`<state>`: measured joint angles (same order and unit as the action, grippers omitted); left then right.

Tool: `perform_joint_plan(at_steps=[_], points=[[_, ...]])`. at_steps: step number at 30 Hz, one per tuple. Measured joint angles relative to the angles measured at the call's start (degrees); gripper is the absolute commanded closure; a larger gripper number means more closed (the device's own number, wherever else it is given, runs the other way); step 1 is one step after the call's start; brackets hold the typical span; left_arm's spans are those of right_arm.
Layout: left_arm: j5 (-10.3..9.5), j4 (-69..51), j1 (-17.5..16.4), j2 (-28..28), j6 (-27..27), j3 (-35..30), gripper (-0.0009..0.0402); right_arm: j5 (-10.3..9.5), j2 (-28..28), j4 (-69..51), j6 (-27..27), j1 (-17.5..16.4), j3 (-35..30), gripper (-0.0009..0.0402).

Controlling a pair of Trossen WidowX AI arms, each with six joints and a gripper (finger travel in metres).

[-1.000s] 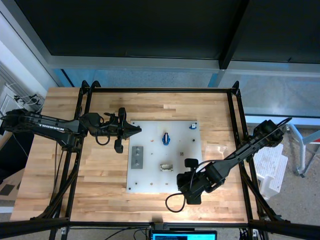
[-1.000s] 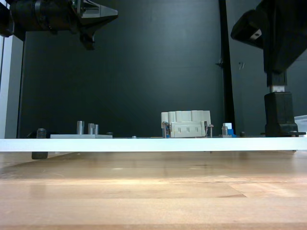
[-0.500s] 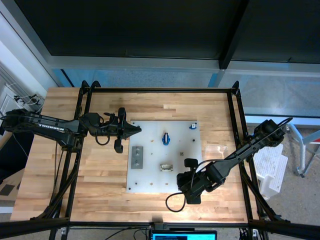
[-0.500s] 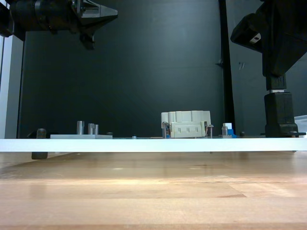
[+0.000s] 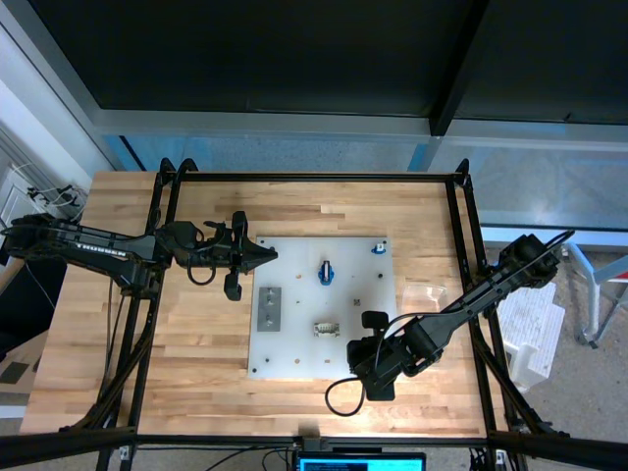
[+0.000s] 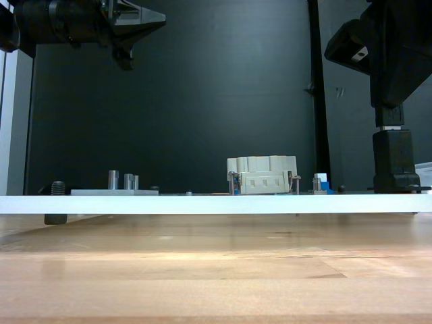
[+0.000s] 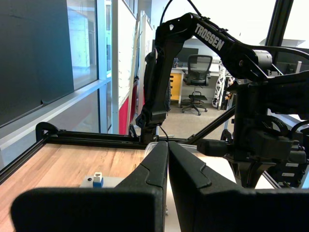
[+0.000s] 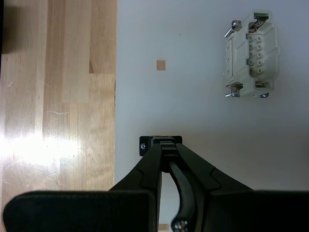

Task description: Pick the USB connector and install on taskboard

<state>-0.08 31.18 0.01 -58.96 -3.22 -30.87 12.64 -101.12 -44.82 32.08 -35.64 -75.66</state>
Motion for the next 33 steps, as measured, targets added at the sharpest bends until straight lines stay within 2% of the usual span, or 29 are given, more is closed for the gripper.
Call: perform_joint_plan(at_steps=[6,13,21,33], points=[[0.0,0.0,0.0,0.0,0.0,0.0,0.0393,-0.11,0.2,-0.1,0.0,-0.1,0.0,0.0388],[0.0,0.0,0.0,0.0,0.0,0.0,0.0393,-0.28,0.4,0.0,0.0,-0.1,0.0,0.0341],[0.02,0.0,0.0,0.0,0.0,0.0,0.0393,-1.46,0.4,-1.1,0.1,-0.2,-0.2,0.0299],[0.02,0.0,0.0,0.0,0.0,0.0,0.0393,-0.83,6.5,-2.5,0.5,-0.3,-0.5,0.0274]])
